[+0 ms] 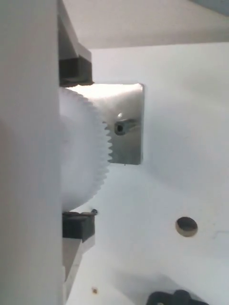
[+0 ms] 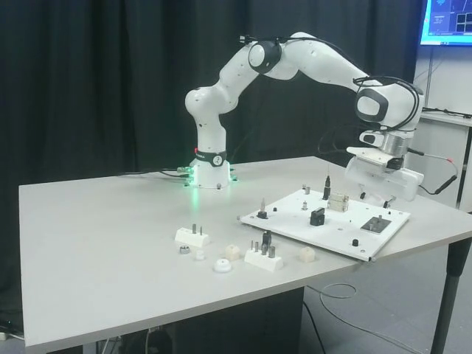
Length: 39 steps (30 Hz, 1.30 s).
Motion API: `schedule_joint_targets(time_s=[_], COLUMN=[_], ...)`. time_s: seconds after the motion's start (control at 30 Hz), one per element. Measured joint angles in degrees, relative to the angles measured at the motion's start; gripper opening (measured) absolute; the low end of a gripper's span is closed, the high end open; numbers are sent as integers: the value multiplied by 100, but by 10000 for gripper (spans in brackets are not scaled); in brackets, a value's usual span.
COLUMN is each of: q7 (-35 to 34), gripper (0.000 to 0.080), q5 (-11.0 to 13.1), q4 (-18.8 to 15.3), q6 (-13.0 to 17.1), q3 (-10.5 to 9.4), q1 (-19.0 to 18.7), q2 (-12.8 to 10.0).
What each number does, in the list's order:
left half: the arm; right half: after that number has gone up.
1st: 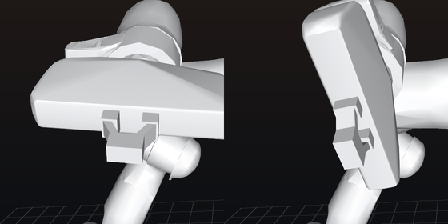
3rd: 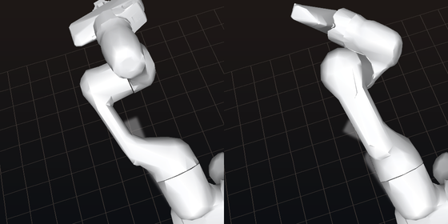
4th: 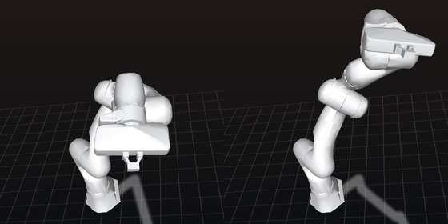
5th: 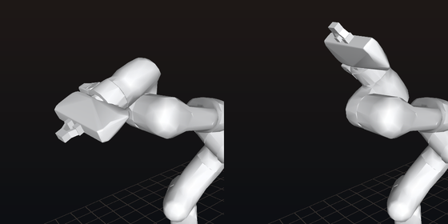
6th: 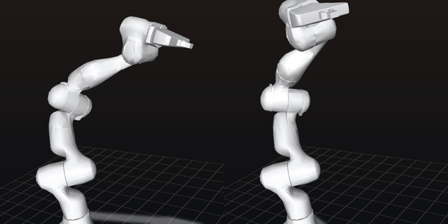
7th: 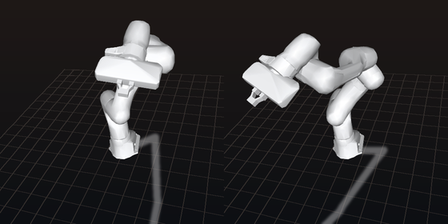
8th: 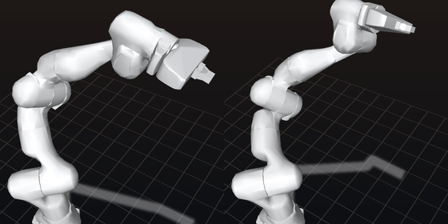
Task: Insert large gear.
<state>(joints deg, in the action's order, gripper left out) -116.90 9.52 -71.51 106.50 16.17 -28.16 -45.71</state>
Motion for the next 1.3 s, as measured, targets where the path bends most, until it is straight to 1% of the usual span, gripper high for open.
schedule_joint_targets(time_s=[0.27, 0.83, 1.3], q7=[-138, -138, -218], gripper=[577, 577, 577], q5=[8, 133, 141], q4=[-146, -635, -921], q6=[173, 902, 1245], q3=[0, -6, -2], q1=[-57, -292, -513], q2=[0, 8, 56])
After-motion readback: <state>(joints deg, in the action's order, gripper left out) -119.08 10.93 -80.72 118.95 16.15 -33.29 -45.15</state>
